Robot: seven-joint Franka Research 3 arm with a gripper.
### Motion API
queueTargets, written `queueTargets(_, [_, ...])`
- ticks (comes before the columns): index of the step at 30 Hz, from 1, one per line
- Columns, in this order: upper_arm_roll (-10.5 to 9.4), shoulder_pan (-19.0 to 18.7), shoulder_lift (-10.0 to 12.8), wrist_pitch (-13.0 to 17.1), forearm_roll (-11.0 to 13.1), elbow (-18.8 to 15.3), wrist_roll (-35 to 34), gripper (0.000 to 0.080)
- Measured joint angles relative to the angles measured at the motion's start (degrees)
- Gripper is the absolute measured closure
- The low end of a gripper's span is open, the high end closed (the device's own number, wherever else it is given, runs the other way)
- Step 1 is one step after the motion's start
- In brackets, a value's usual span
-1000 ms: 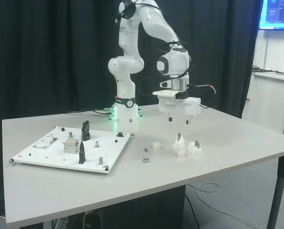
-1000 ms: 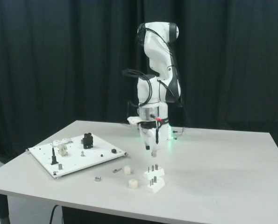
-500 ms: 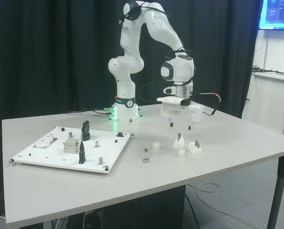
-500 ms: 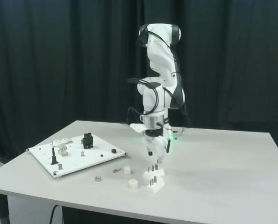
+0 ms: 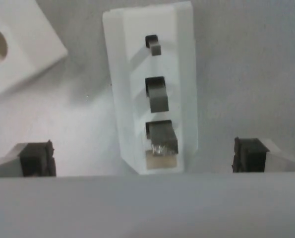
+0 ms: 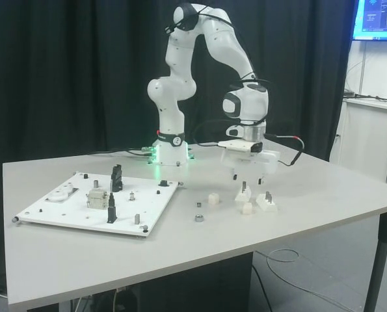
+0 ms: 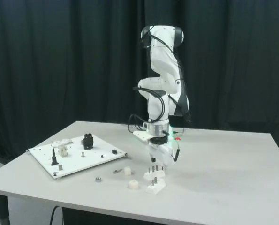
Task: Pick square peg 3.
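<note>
Square peg 3 [image 5: 161, 137] in white holder [image 5: 149, 84], jaws wide apart, untouched.

White arm [image 7: 162, 84], bent down over the grey bench [image 7: 223, 173]; gripper [image 7: 155, 161] just above the nearer of two white peg blocks [image 7: 154, 174] (pegs upright). White board [image 7: 76, 157] with small fittings, well apart. Small white cube [image 7: 133, 184], second cube [image 7: 127, 170], nut [image 7: 98, 179] between.

First room view stood off one tabletop [image 6: 82, 260] corner, facing the arm [image 6: 180, 78] obliquely; second faced it frontally, farther back. Both shared arm and tabletop. Wrist view looked straight down, close, past both fingers [image 5: 35, 158]
</note>
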State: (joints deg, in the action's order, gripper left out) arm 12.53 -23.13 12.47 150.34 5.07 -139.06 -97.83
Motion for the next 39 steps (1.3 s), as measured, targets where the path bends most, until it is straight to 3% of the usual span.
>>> queueTargets(13, [0.00, 0.20, 1.94, 1.03, 0.00, 0.13, 2.44, 0.0003])
queueTargets(28, [0.00, 0.39, 2.61, 1.55, 0.00, 0.13, 3.46, 0.0003])
queueTargets(29, [0.00, 0.40, 2.62, 1.56, 0.00, 0.13, 3.48, 0.0312])
queueTargets(34, [0.00, 0.42, 2.64, 1.67, 0.00, 0.13, 3.57, 0.0312])
queueTargets(35, [0.00, 0.43, 2.64, 1.70, 0.00, 0.13, 3.57, 0.0506])
queueTargets(39, [0.00, 0.43, 2.64, 1.81, 0.00, 0.13, 3.57, 0.0506])
